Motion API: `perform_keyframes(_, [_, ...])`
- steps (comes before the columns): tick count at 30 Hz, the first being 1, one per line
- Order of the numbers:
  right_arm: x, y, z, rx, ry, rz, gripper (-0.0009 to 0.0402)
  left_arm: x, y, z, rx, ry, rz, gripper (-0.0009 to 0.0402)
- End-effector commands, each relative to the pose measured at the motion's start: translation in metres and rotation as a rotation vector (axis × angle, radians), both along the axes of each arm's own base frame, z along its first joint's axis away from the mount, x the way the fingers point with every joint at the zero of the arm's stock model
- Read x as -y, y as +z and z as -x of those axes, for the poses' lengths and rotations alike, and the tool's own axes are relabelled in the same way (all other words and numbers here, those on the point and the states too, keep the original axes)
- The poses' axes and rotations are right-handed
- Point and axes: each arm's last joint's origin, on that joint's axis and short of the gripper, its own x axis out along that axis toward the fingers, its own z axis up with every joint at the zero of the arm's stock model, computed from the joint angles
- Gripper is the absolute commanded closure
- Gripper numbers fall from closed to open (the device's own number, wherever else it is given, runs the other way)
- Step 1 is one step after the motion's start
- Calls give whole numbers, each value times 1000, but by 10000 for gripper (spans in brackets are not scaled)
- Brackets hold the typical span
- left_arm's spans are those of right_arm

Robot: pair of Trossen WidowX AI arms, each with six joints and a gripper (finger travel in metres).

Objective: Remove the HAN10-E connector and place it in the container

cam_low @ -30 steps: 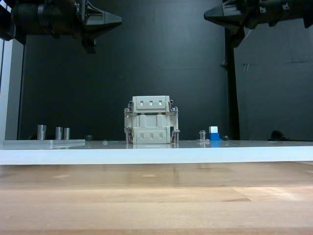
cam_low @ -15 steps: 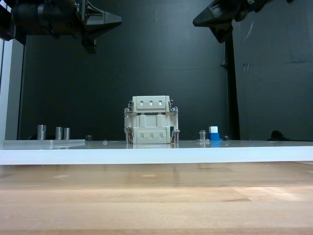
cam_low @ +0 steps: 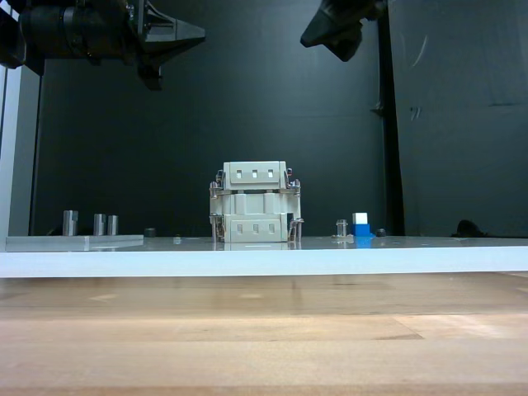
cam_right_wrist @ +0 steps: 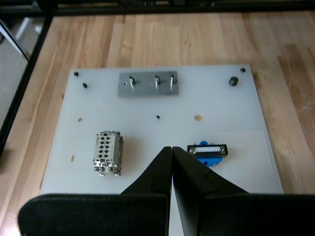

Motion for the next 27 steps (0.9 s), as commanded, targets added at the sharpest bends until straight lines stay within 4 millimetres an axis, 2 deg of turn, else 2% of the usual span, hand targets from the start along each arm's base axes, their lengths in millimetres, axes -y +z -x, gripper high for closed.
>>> perform_keyframes(1, [-3, 6, -9, -57, 3, 8, 393, 0, 0, 0, 0, 0, 0, 393])
perform_keyframes(13, [-15, 19, -41, -241, 26, 34, 393, 0, 0, 0, 0, 0, 0, 393])
perform_keyframes(18, [-20, 18, -54, -316, 30, 43, 393, 0, 0, 0, 0, 0, 0, 393])
perform_keyframes(27, [-34, 14, -81, -353, 54, 51, 393, 0, 0, 0, 0, 0, 0, 393])
